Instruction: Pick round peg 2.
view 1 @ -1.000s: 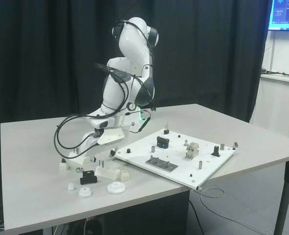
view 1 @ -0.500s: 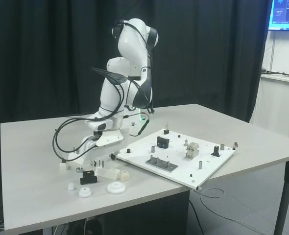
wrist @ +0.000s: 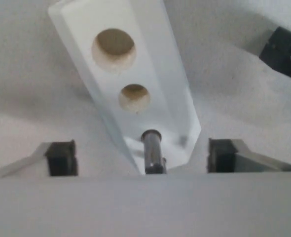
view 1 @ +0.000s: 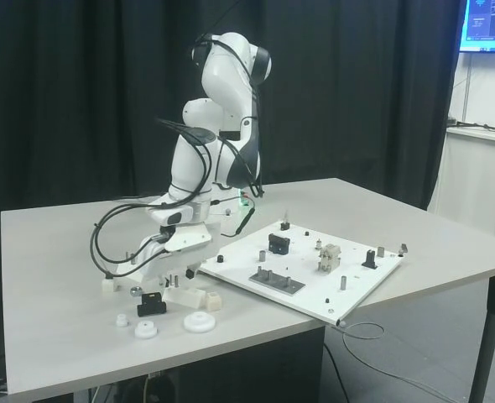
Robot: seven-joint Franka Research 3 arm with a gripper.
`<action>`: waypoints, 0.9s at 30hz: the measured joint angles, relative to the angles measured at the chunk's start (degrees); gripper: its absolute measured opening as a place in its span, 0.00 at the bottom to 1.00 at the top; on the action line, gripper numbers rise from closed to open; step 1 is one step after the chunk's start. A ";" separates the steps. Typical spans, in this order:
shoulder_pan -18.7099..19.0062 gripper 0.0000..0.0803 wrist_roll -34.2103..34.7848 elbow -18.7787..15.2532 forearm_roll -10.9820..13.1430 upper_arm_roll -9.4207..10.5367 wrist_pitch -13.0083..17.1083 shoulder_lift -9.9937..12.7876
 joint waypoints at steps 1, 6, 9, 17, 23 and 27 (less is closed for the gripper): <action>0.02 0.85 -0.22 0.00 0.03 0.00 0.09 -0.01; 0.14 0.64 -0.88 0.00 0.20 0.00 0.42 -0.11; 0.17 0.44 -0.99 0.00 0.20 0.00 0.49 -0.17; 0.18 0.24 -1.60 0.00 0.20 -0.06 0.51 -0.21; 0.18 0.09 -1.83 -0.03 0.20 -0.12 0.51 -0.22; 0.19 0.09 -1.86 -0.04 0.20 -0.12 0.51 -0.36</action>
